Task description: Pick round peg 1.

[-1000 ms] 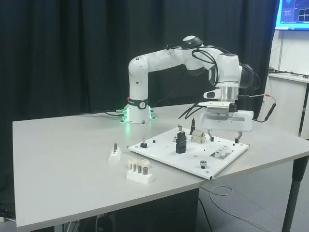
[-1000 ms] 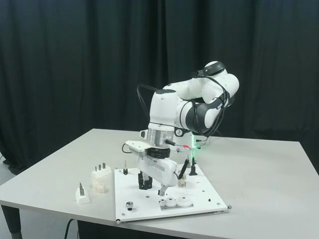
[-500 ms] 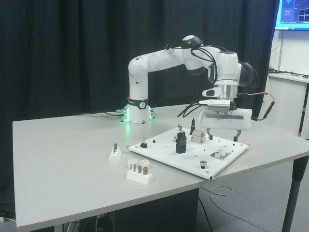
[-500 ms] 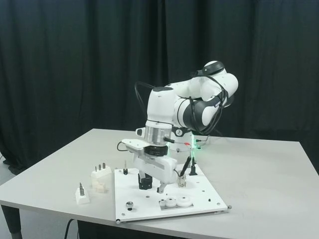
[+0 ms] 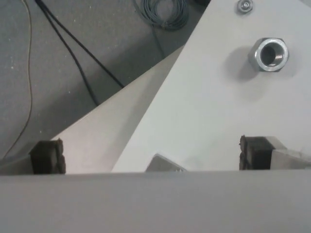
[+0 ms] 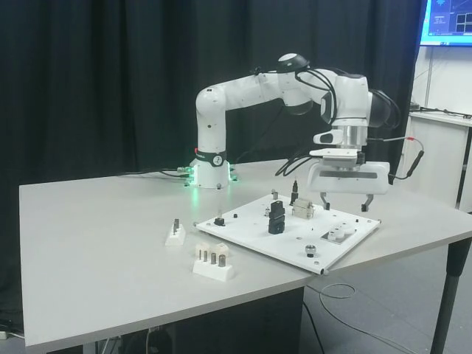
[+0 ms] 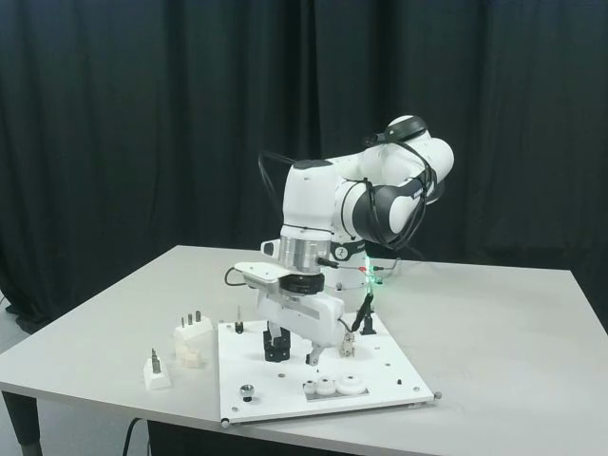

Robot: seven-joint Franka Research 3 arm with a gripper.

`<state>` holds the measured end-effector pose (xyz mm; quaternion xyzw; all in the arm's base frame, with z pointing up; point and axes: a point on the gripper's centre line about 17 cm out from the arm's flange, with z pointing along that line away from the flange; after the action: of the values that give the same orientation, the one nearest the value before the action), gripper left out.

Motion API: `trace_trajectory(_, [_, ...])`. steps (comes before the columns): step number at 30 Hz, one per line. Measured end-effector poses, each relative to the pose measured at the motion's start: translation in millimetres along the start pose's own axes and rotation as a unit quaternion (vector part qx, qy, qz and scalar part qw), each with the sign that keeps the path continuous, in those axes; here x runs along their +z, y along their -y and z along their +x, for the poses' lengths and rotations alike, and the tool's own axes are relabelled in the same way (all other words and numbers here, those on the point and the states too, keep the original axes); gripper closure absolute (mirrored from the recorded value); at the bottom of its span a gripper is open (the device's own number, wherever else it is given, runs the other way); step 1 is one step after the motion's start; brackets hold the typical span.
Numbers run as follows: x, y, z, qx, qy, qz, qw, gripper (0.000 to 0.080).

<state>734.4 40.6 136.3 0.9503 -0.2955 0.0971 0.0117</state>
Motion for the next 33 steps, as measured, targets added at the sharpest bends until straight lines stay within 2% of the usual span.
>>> trace_trajectory(26, [-3.6,9,0,-0.009,0.0,0.002,1.0,0.0003])
trace_trajectory(33, [-5.4,-2,6,-0.067,-0.005,-0.02,0.9975,0.0003])
